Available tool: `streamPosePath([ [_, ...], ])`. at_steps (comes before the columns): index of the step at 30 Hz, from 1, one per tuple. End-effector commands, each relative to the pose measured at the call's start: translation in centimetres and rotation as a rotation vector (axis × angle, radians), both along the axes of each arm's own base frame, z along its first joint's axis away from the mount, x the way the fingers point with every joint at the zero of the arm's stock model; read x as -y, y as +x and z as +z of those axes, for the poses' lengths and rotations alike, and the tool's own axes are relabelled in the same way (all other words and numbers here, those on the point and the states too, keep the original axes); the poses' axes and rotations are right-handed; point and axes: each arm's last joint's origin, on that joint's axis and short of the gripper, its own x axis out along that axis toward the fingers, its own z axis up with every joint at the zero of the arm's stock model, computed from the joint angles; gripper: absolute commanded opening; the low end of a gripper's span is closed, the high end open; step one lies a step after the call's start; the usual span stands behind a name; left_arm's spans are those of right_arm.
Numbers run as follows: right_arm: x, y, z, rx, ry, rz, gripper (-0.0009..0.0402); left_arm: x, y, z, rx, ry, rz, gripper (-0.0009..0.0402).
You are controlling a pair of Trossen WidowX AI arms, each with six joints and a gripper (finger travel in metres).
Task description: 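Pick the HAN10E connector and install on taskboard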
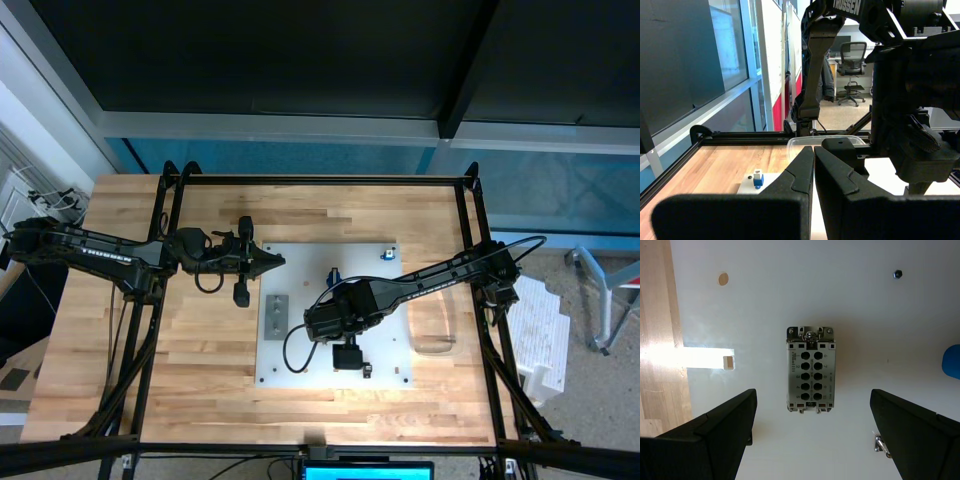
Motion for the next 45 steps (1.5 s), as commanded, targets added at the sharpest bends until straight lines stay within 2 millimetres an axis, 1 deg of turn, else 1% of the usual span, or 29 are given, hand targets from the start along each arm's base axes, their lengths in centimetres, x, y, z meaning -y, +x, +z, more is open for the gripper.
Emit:
streamPosePath([
  [1,0.0,0.0,0.1,0.001,0.001,0.002,0.0318,0.0,0.0,0.0,0.0,0.0,0.0,0.0001],
  [4,0.0,0.0,0.1,0.001,0.004,0.015,0.0318,0.0,0.0,0.0,0.0,0.0,0.0,0.0001],
  [7,0.1,-0.3,0.8,0.017,0.009,0.022,0.0318,0.0,0.0,0.0,0.0,0.0,0.0,0.0001],
  [12,1.3,-1.2,2.8,0.077,0.001,0.053,0.0318,0.0,0.0,0.0,0.0,0.0,0.0,0.0001],
  [17,2.7,-2.5,4.8,0.146,0.0,0.069,0.0317,0.0,0.0,0.0,0.0,0.0,0.0,0.0001],
  [20,3.7,-3.3,5.9,0.192,0.001,0.069,0.0304,0.0,0.0,0.0,0.0,0.0,0.0,0.0001],
  [26,6.1,-5.1,7.2,0.26,-0.004,0.038,0.0256,0.0,0.0,0.0,0.001,0.0,0.0,0.0001],
  [32,8.6,-7.1,7.7,0.348,-0.038,-0.002,0.0199,0.0,0.0,0.0,0.0,0.0,0.0,0.0001],
  [35,9.5,-8.1,8.0,0.41,-0.045,-0.013,0.0168,0.0,0.0,0.0,0.0,0.0,0.0,0.0001],
  [39,10.2,-9.3,8.4,0.53,-0.049,-0.022,0.0124,0.0,0.0,0.0,0.0,0.0,0.0,0.0001],
  [45,10.4,-10.9,8.6,0.697,-0.047,-0.025,0.0052,0.0,0.0,0.0,0.0,0.0,0.0,0.0001],
])
